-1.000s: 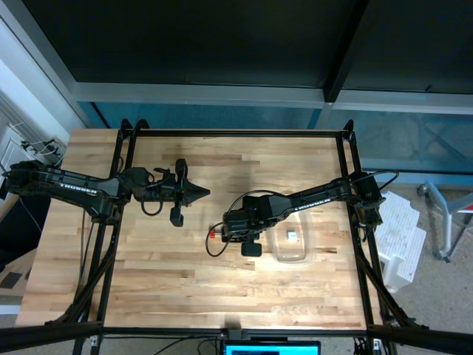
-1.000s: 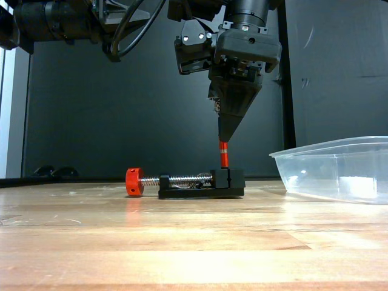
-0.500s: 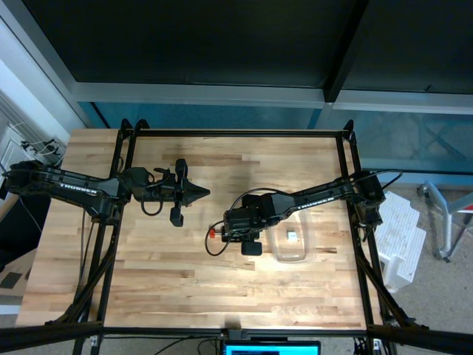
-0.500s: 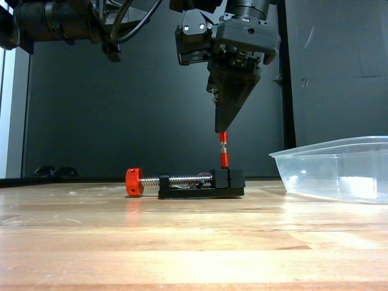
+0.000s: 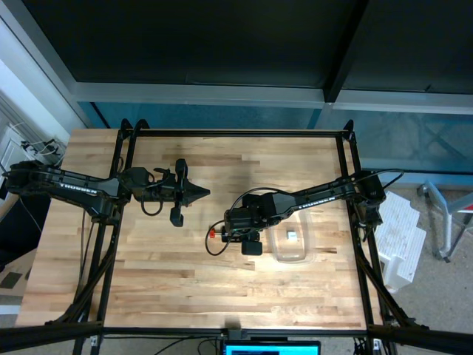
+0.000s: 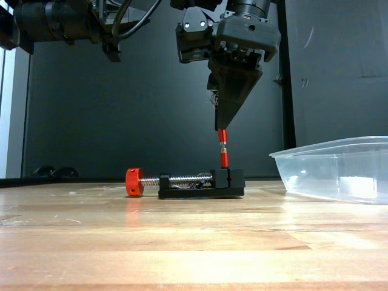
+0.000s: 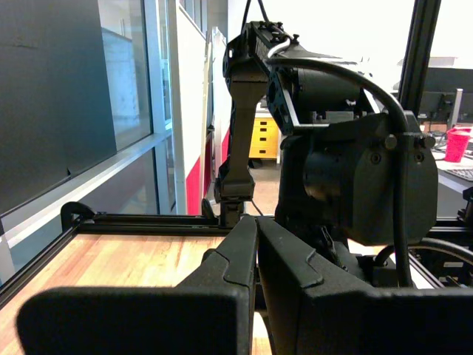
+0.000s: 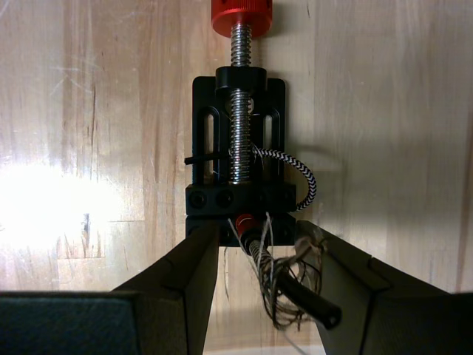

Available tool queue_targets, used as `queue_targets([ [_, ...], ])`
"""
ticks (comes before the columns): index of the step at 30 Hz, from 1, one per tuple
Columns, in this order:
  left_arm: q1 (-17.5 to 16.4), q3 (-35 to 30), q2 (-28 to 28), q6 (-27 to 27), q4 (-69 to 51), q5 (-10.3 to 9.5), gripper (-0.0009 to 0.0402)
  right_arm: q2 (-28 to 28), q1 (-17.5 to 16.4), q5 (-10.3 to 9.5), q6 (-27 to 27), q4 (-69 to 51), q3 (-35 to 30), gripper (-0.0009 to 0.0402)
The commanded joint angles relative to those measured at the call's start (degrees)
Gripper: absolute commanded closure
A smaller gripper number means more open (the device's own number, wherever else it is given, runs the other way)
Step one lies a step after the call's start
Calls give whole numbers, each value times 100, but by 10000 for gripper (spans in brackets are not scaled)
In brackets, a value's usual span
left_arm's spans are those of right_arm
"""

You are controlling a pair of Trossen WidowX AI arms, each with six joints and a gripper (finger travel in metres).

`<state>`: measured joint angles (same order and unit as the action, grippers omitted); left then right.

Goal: Pick the rca connector and install on the hub

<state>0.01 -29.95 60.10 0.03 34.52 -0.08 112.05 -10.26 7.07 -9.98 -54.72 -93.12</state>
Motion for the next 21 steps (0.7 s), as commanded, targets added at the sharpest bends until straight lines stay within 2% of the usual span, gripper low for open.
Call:
queue_targets([
  [1, 0, 0, 2, 0, 2, 2, 393, -11, -7, -2, 2, 2, -7, 257],
  [21, 0, 0, 2, 0, 0, 2, 393, -11, -13, -20, -7, 142, 111, 256],
])
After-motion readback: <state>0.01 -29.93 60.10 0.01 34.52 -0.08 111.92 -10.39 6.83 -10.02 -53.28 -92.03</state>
